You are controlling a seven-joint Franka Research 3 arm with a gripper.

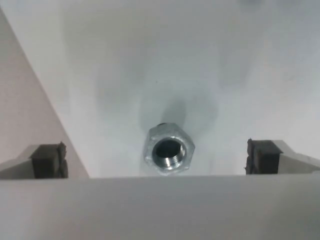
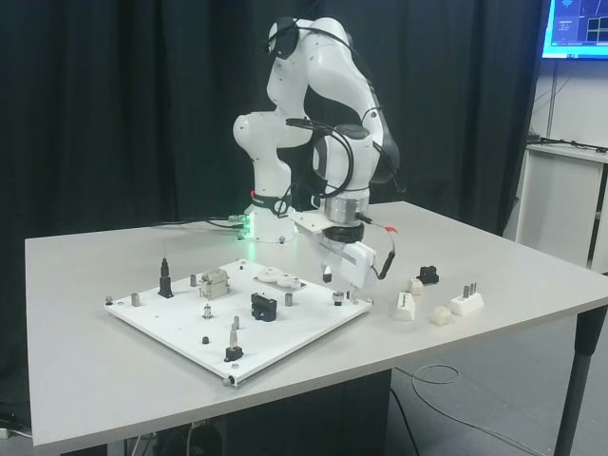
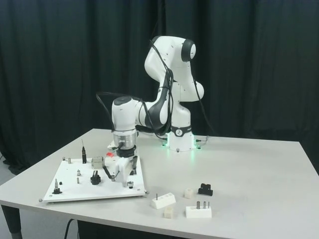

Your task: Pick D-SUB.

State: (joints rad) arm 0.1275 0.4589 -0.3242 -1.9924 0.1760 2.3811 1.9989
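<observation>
End effector held wide, nothing gripped, low over white board near its edge; hex nut (threaded, upright) seen between fingertips.

A lab: black curtains, white assembly board.

Grey table, white board on it, small white blocks beside, arm base

the tool hangs spread over a threaded nut (bare white board around it), small posts well apart.
</observation>
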